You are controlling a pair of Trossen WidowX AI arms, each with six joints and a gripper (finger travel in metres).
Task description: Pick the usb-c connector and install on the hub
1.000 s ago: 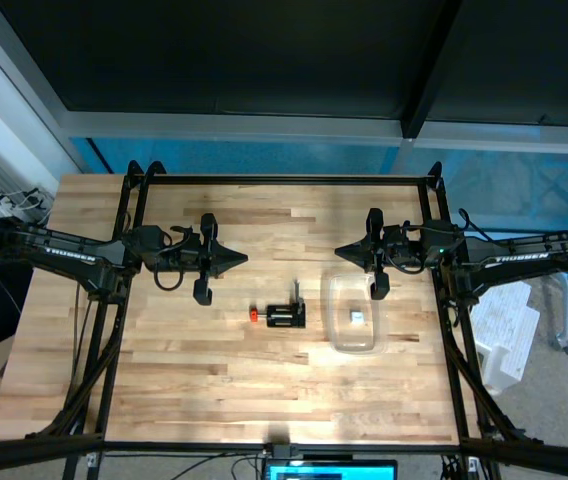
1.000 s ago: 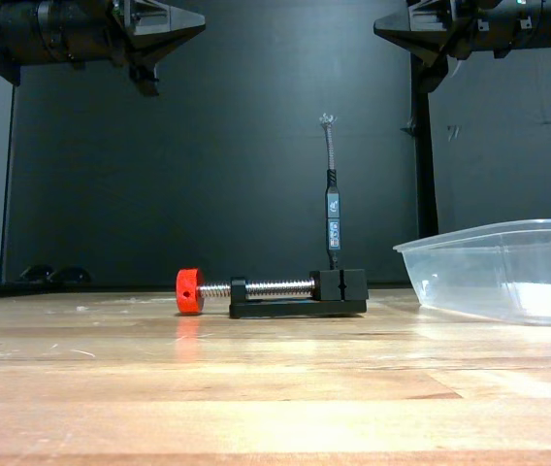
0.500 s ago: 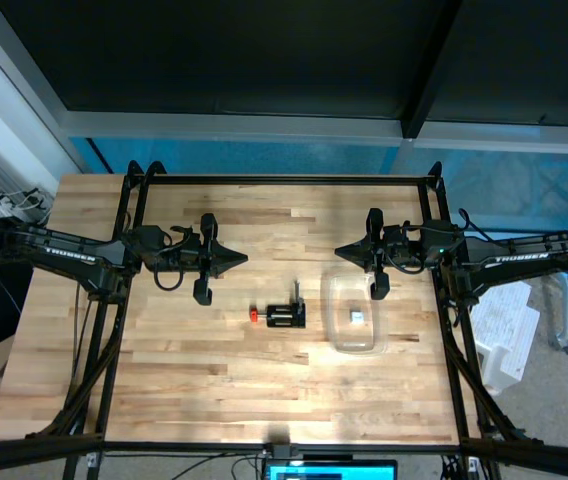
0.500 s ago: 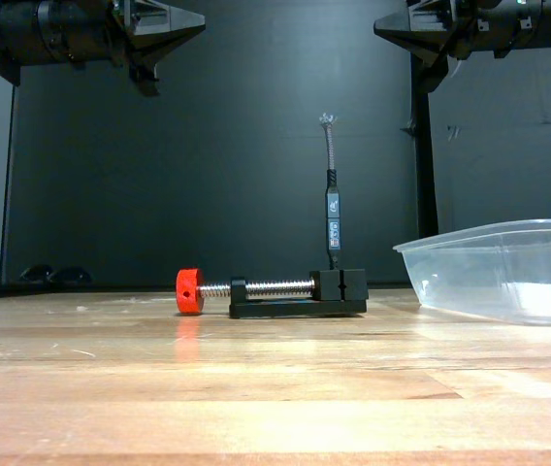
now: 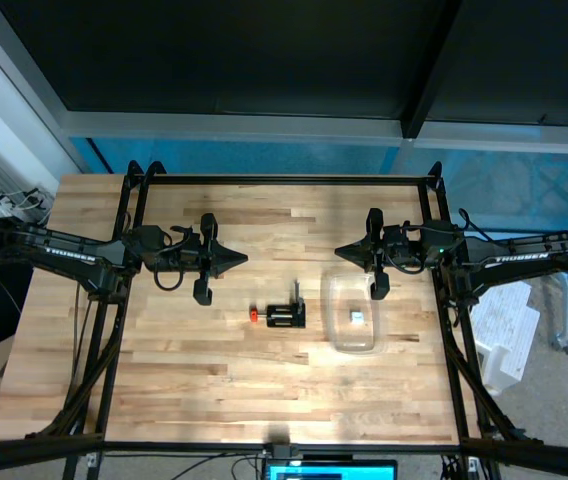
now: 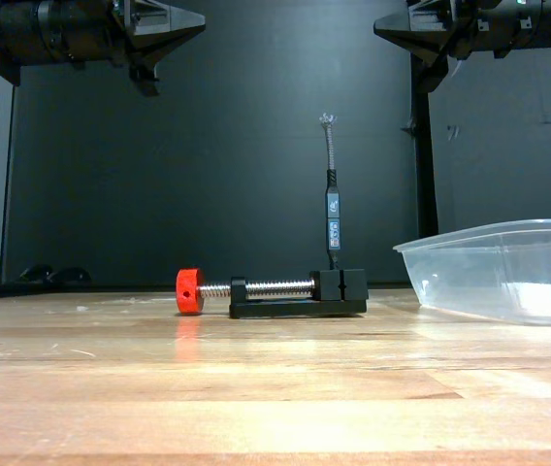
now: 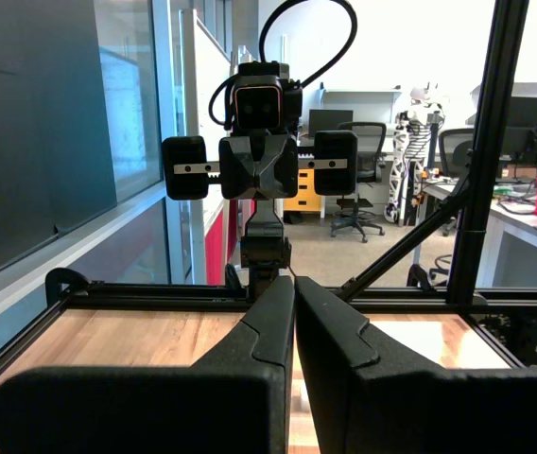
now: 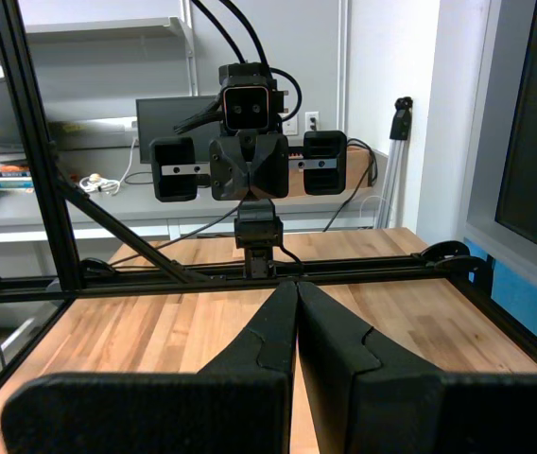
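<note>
My left gripper is hovering high above the table, at 10 o'clock from the clamp. Its fingers are pressing together on nothing. The clamp is lying near the table's middle and is gripping the hub, a slim black stick standing upright. My right gripper is hanging at 1 o'clock from the clamp, and its fingers are also pressing together, empty. At 3 o'clock from the clamp the tub is standing, and the small pale usb-c connector is lying free inside it.
</note>
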